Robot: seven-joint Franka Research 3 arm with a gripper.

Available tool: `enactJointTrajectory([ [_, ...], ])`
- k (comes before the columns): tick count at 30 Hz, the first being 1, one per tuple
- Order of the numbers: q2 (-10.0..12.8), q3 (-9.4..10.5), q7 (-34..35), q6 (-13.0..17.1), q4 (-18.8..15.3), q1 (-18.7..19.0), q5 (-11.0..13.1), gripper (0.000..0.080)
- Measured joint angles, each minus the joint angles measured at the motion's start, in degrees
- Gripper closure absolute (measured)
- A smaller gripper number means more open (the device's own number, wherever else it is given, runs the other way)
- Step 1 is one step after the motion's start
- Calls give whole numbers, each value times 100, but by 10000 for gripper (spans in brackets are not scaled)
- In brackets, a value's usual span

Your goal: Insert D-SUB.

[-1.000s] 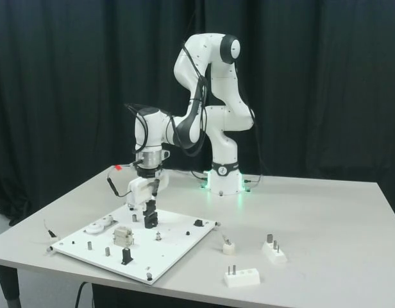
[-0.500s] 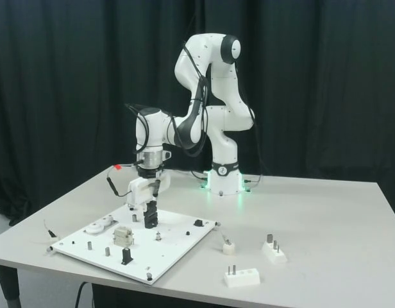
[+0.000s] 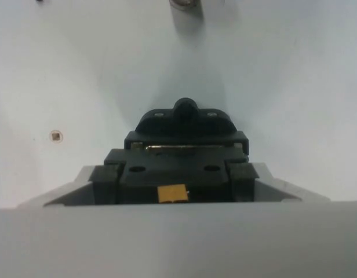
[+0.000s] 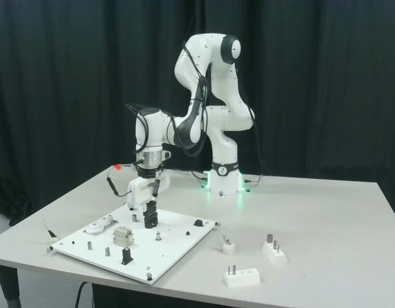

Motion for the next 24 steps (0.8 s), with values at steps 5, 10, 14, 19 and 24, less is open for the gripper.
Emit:
enactJointTrajectory([
  [5, 0, -25, 1, -1, -1, 0, 0, 417],
  [10, 0, -48, 20, -1, -4, 0, 2, 417],
  [14, 0, -56, 38, -1, -6, 2, 31, 417],
  [19, 0, -58, 41, -1, -8, 15, 69, 417],
  [24, -6, -58, 41, -16, -10, 41, 83, 417],
])
